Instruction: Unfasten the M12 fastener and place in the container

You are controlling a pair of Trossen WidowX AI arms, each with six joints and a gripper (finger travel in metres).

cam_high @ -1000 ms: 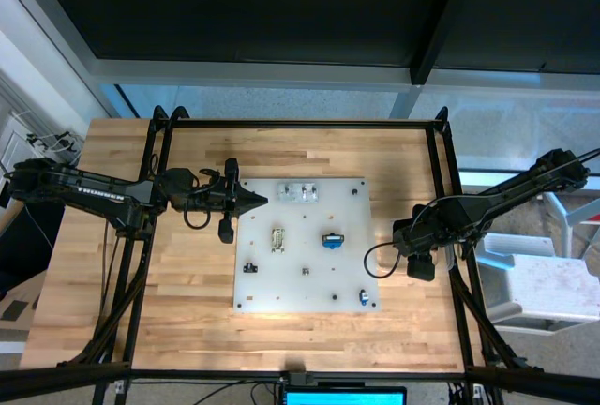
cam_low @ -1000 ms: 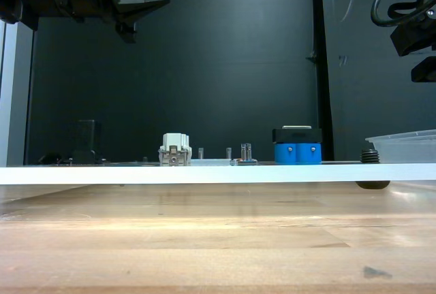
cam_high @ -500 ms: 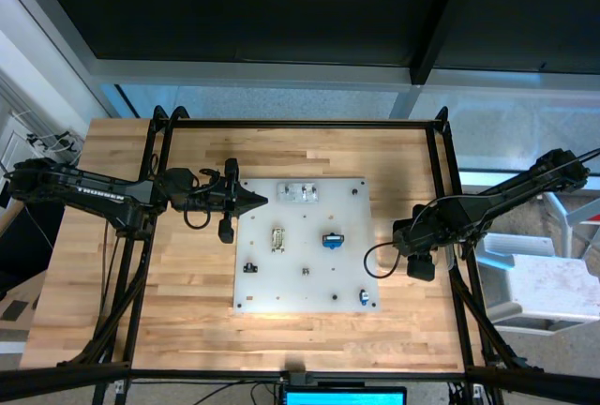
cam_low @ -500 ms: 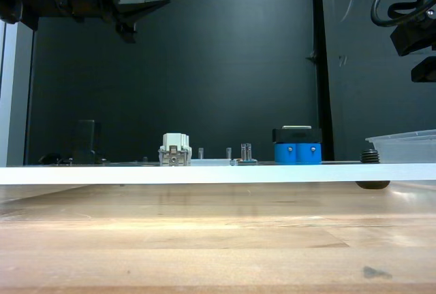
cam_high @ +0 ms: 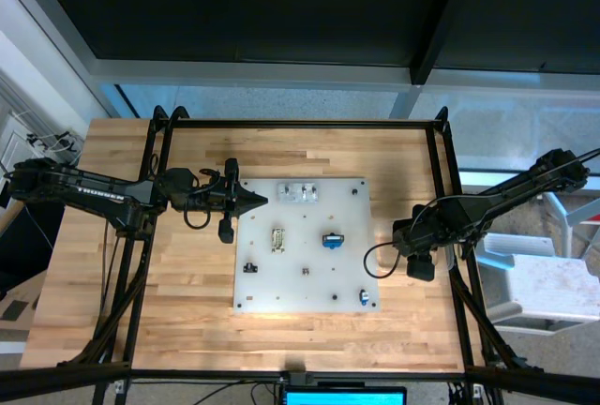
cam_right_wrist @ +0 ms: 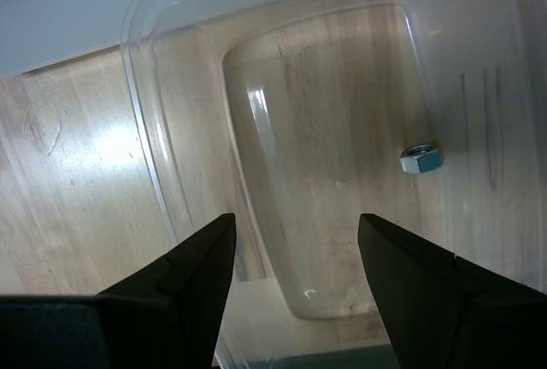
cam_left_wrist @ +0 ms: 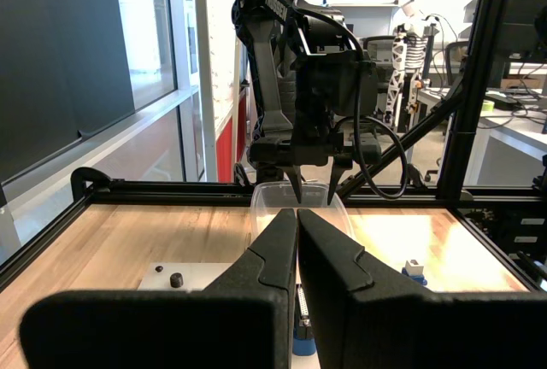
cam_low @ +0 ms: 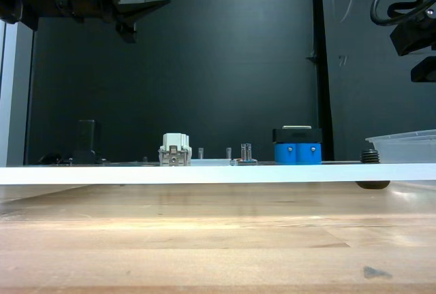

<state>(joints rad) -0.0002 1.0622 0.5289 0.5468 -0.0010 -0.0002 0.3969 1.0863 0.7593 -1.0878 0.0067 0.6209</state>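
Evidently nothing has moved in the last second: the M12 nut (cam_right_wrist: 420, 159) lies in the clear tray (cam_right_wrist: 145, 147), directly below the right gripper (cam_right_wrist: 295, 224), whose fingers are spread, so the task looks done. The left gripper (cam_left_wrist: 297, 215), fingers pressed together, hangs well apart from the tray.

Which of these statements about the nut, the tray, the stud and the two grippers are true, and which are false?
1. The silver nut lies inside the clear tray. True.
2. The right gripper is shut on the nut. False: it is open and hangs above the tray, with the nut lying apart from its fingers.
3. The black stud shows bare ribs with no nut on it. True.
4. The left gripper is open and grasps a part on the white board. False: it is shut, holds nothing, and is raised above the board's left edge.
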